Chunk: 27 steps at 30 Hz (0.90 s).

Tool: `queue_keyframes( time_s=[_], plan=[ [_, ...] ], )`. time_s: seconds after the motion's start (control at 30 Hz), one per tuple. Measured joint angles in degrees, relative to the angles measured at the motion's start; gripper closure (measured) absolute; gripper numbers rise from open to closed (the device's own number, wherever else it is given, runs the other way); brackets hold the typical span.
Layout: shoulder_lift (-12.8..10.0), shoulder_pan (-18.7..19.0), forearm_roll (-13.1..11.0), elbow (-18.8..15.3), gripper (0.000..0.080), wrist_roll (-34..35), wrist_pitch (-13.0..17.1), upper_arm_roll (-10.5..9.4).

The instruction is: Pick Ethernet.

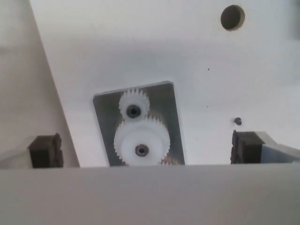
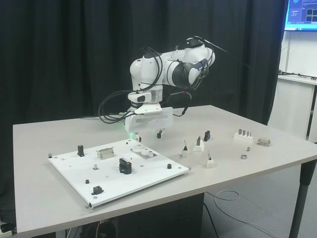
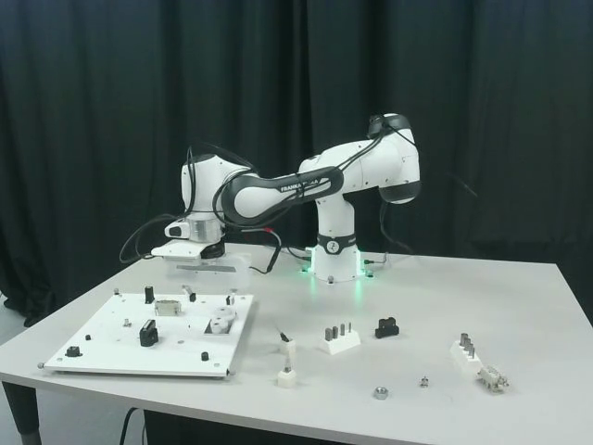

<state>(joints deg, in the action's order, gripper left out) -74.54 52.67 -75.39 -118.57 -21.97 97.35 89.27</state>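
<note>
The arm (image 3: 306, 185) reaches out over the far edge of the white board (image 2: 148, 178), with the gripper (image 1: 146, 148) facing down. Its two black fingertips (image 1: 45, 151) stand spread wide apart, and nothing is held between them.

**Below the gripper.** The wrist view shows one grey plate (image 1: 168, 117) set into the board. It carries two white gears in mesh: one small gear (image 1: 133, 105) and one large gear (image 1: 139, 143).

**Task part.** The Ethernet part does not appear in the wrist view. The room views do not show which of the small items it is, so its long axis and the way it points cannot be told. Neither fingertip touches any small item.

**Loose items.** Eight pieces lie on the grey table (image 3: 519, 306) beside the board, well apart from the gripper:
- one slim tilted piece on a white block (image 3: 283, 341)
- one low white block (image 3: 287, 375)
- one white holder with upright grey pegs (image 3: 338, 337)
- one black part (image 3: 387, 326)
- one further white peg holder (image 3: 463, 350)
- one grey connector (image 3: 491, 378) just beside that holder
- one nut (image 3: 378, 393)
- one tiny fastener (image 3: 423, 381)

**Board.** Several black fittings stand on it — the tallest (image 2: 125, 166) is near its middle.
</note>
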Motion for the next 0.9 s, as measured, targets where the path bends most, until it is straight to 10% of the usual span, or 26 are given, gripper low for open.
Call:
queue_keyframes(
  time_s=[0.9],
  plan=[
    [0.08,1.12,0.07,0.22,0.0003,0.68,-0.28,1.87]
  ],
)
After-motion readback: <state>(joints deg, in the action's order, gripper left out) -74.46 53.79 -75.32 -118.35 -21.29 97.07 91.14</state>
